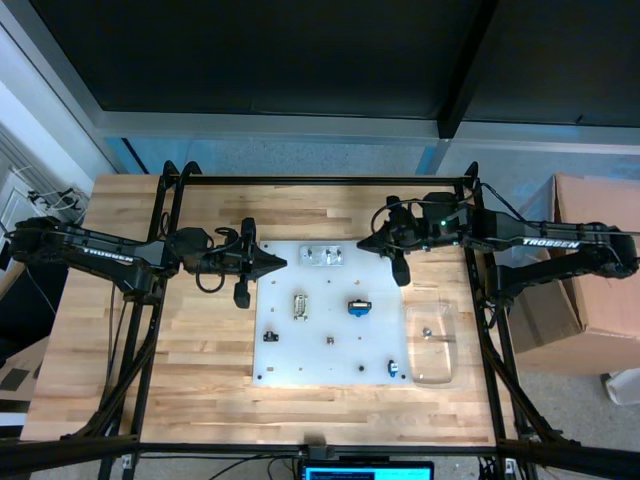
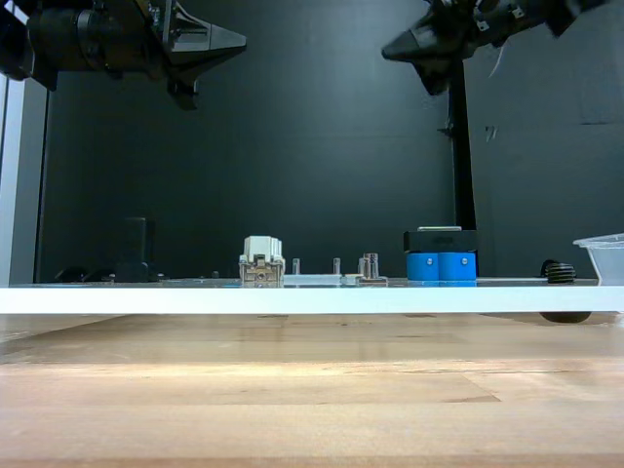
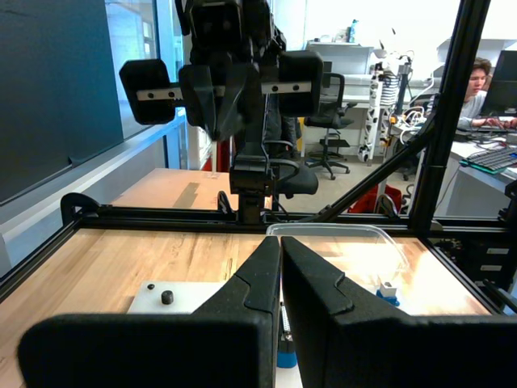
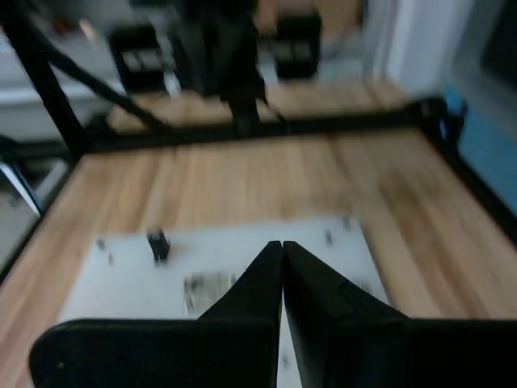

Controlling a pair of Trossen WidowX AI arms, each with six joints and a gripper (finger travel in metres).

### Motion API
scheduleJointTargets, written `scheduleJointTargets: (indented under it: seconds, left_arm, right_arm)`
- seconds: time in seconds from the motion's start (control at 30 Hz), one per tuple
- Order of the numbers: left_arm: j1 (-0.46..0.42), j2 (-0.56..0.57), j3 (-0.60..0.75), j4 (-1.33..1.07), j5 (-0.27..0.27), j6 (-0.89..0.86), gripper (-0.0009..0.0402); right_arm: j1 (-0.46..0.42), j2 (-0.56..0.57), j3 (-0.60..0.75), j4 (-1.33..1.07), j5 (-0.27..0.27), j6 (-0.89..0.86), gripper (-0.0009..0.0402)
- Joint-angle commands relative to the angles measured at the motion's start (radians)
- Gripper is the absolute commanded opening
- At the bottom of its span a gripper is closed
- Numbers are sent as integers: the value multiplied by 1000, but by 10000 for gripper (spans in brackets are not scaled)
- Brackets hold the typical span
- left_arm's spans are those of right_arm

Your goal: Unfasten the M12 nut and place it in the container

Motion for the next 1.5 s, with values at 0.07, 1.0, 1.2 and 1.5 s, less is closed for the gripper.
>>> scheduleJointTargets:
  seconds: [0.07,1.0,1.2,1.5]
  left_arm:
    - [0,0,0,1,0,0,0]
    - [0,0,0,0,0,0,0]
    - [0,0,0,1,0,0,0]
    - [0,0,0,1,0,0,0]
  right_arm:
    - [1,-1,-71,198,-4,5,0]
    - [84,8,-318,613,119,103,0]
    - [86,7,-356,667,100,106,0]
    - [89,8,-356,666,93,108,0]
